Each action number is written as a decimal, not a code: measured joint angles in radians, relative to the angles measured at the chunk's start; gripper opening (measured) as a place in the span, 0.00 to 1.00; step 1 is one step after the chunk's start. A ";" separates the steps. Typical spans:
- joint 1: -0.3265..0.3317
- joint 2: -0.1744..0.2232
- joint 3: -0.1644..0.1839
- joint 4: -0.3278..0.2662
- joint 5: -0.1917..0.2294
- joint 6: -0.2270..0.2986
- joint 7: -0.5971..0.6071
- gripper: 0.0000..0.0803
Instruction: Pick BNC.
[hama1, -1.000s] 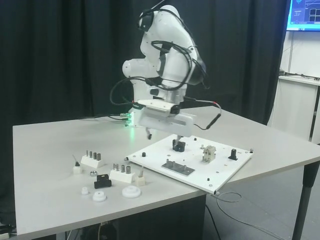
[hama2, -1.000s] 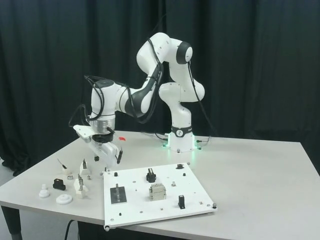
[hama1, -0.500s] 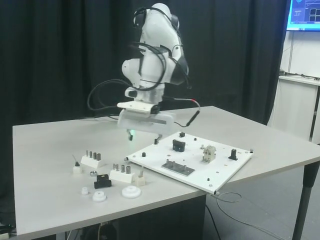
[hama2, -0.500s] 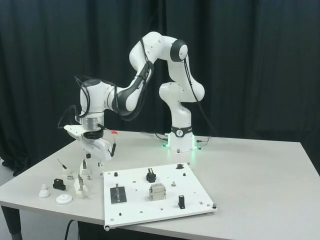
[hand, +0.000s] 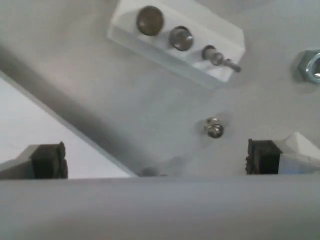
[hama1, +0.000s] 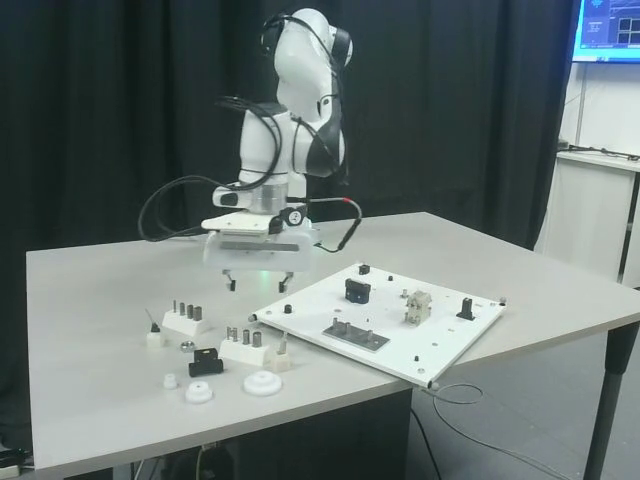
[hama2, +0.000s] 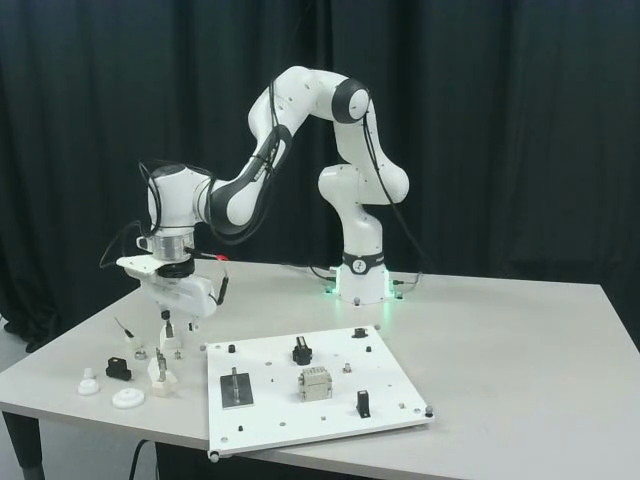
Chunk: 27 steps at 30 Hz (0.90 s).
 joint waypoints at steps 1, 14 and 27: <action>0.000 0.000 -0.005 -0.007 0.010 0.008 -0.017 1.00; -0.006 0.014 -0.030 -0.086 0.139 0.130 -0.131 1.00; -0.007 0.085 -0.032 -0.095 0.177 0.212 -0.154 1.00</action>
